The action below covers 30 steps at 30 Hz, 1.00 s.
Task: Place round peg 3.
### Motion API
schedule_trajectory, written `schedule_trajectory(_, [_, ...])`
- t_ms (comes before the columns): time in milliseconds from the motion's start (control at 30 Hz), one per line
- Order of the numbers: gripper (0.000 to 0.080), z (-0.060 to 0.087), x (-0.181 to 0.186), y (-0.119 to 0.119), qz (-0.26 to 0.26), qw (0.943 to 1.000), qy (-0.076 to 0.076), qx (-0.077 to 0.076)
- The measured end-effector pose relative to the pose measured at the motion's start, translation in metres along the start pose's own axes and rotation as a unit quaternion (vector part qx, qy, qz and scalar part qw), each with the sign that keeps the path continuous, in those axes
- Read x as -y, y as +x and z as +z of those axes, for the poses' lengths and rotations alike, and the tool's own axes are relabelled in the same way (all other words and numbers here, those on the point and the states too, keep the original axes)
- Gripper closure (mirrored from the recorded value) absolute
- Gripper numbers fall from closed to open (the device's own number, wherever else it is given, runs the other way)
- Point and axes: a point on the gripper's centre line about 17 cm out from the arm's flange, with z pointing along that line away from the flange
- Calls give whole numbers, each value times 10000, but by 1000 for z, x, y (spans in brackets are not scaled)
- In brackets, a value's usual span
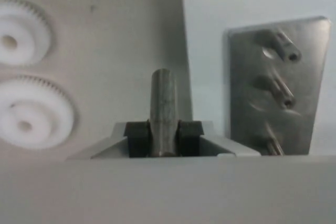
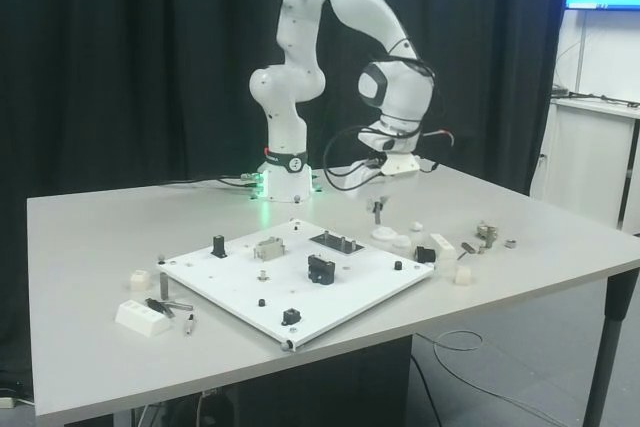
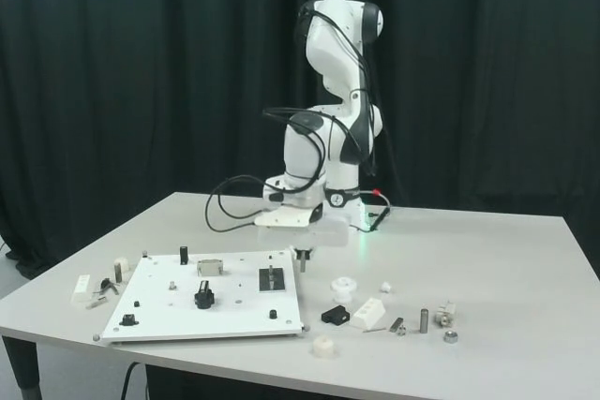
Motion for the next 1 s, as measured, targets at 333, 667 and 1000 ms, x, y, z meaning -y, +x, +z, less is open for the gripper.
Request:
schedule_trajectory(333, [689,18,14,10,-176,9996,-76,196])
schedule_trajectory(667, [689,35,32,13,-267,9990,-48,354])
schedule_trajectory(1000, [689,48,44,15,-342,9980,0,527])
